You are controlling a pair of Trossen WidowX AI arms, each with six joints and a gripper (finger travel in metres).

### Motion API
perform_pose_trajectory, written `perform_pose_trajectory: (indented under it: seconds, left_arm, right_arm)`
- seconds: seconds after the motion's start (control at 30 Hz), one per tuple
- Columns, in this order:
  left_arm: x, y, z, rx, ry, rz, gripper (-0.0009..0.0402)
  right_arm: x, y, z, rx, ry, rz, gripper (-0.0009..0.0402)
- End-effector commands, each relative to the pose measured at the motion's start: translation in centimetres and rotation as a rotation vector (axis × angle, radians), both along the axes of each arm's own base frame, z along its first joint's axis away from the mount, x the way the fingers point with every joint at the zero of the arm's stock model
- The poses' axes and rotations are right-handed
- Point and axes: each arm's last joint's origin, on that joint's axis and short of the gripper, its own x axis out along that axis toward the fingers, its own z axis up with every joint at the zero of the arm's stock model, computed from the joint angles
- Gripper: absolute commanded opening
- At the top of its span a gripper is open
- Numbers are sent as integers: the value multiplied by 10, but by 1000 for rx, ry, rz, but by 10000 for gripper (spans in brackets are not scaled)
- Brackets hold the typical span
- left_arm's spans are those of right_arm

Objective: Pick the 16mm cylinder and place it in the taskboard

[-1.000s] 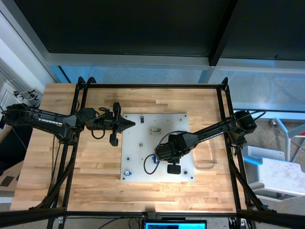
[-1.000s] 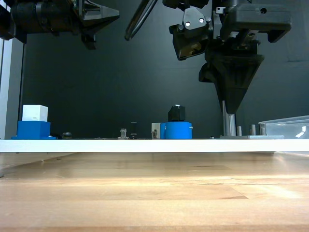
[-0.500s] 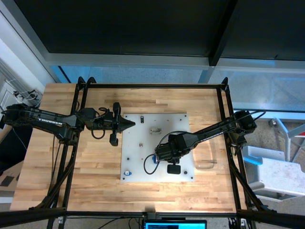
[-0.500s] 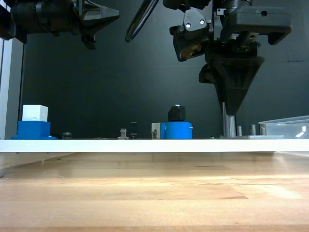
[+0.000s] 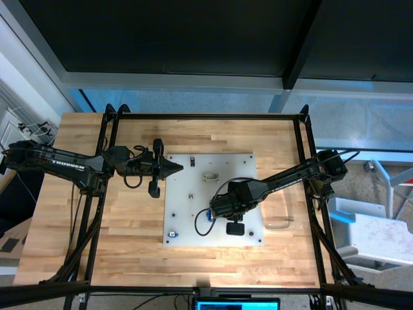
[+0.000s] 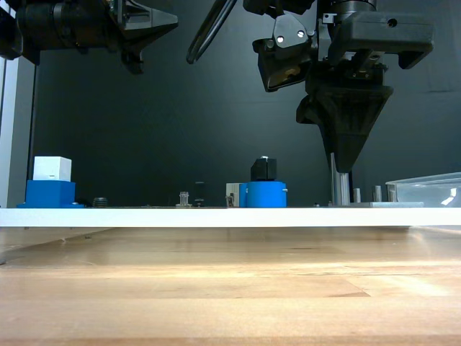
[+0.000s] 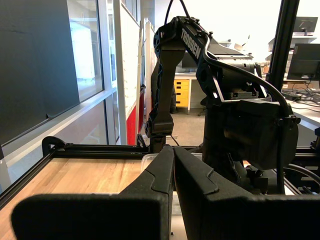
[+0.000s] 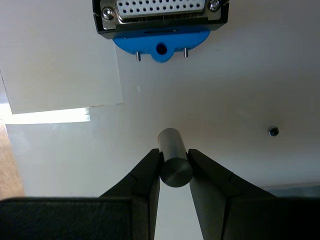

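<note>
Taskboard (image 5: pixel 193 194) white, dotted with small dark screws. Cylinder (image 8: pixel 172 157) grey metal, between black jaws of right gripper (image 6: pixel 341 164) above taskboard. Left gripper (image 5: pixel 175 167) black, at taskboard's left edge. Bench (image 5: pixel 129 245) light wood, striped planks. Round part (image 6: pixel 266 194) blue, black cap. Block (image 6: pixel 50 193) blue, white cube (image 6: pixel 52 169) on top.

Daylight glared on the flat white square taskboard (image 8: pixel 240 75) under the blurred right gripper (image 8: pixel 174 156) clamping the grey metal cylinder (image 8: pixel 172 145), while beside the board the closed left gripper (image 7: pixel 173 150) stood backlit.
</note>
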Motion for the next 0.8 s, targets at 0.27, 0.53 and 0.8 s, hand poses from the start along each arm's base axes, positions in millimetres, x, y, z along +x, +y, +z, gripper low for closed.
perform_pose_trajectory:
  seconds: [0.27, 0.53, 0.8]
  left_arm:
    - [0, 0, 0, 0, 0, 0, 0]
    - [0, 0, 0, 0, 0, 0, 0]
    - [0, 0, 0, 0, 0, 0, 0]
  right_arm:
    - [0, 1, 0, 13, 6, 4, 43]
    - [0, 0, 0, 9, 5, 2, 43]
    - [0, 0, -1, -4, 4, 0, 43]
